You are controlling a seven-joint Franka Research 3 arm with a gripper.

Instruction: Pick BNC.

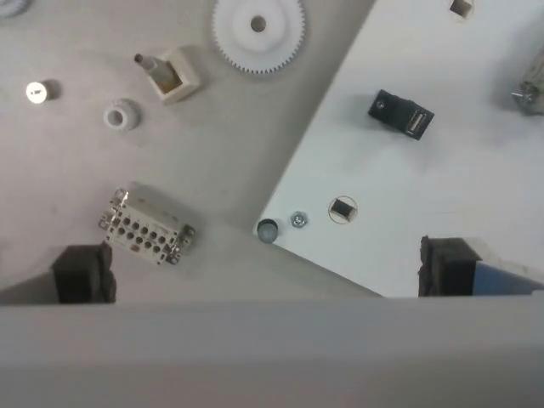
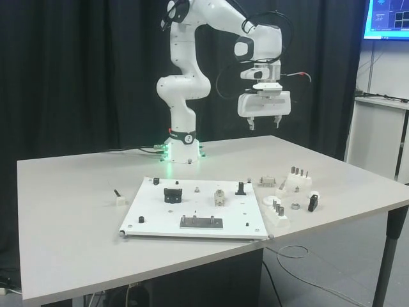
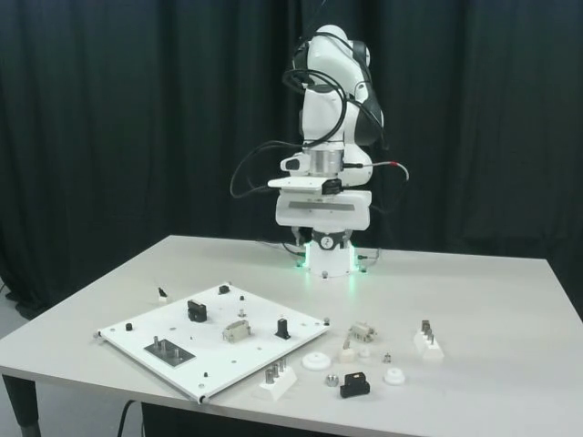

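Note:
A small metal connector, possibly the BNC, stands on the white board and is cut off by the edge of the wrist view. From the room it shows near the board's middle. My gripper hangs high above the table over the board's far corner. It is open, its black fingers are wide apart, and nothing is between them. A black USB socket sits on the board between the corner and the metal connector.
Off the board lie a white gear, a grey multi-pin connector, a white block with a peg and a small white ring. Peg holders and a black part stand nearby. The arm's base glows green.

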